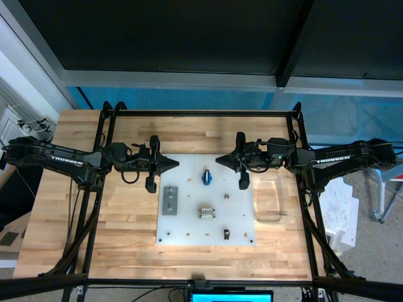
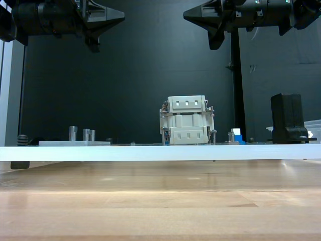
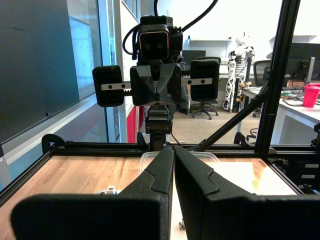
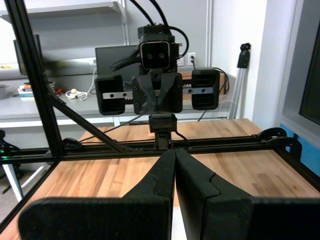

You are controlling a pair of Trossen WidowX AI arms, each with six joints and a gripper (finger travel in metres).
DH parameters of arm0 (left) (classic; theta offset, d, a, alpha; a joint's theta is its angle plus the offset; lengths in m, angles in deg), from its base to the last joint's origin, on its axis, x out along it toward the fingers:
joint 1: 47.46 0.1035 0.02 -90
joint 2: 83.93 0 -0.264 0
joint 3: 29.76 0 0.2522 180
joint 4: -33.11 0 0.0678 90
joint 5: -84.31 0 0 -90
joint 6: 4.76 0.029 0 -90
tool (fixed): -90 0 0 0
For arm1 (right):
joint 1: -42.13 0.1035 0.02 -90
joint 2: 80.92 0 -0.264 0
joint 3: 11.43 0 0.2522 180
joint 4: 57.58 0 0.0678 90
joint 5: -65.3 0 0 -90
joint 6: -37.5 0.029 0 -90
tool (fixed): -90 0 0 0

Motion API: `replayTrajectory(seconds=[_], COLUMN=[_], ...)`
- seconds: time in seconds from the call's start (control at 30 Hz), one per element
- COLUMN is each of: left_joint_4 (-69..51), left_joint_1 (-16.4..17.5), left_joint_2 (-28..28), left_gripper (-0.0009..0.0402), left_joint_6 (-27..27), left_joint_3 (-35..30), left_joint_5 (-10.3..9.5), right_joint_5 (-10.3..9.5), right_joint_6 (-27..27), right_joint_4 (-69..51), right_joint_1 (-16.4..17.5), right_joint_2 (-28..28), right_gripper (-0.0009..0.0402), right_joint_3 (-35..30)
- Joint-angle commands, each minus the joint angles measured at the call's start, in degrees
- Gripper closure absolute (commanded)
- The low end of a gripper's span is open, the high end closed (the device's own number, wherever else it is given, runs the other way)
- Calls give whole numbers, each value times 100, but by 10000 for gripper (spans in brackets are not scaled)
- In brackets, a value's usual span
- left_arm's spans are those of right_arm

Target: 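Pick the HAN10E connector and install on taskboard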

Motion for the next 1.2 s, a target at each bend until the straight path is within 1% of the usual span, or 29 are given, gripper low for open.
replayTrajectory(seconds=[0.03,1.2], left_joint_4=[0,0], left_joint_1=[0,0], left_joint_2=[2,2], left_gripper=[392,392], left_joint_6=[0,0], left_joint_3=[-2,-2], left_joint_5=[2,2], right_joint_5=[17,22], right_joint_6=[0,9], right_joint_4=[4,125], right_joint_1=[2,4], right_joint_2=[4,4], right_gripper=[393,393], right_joint_3=[0,79])
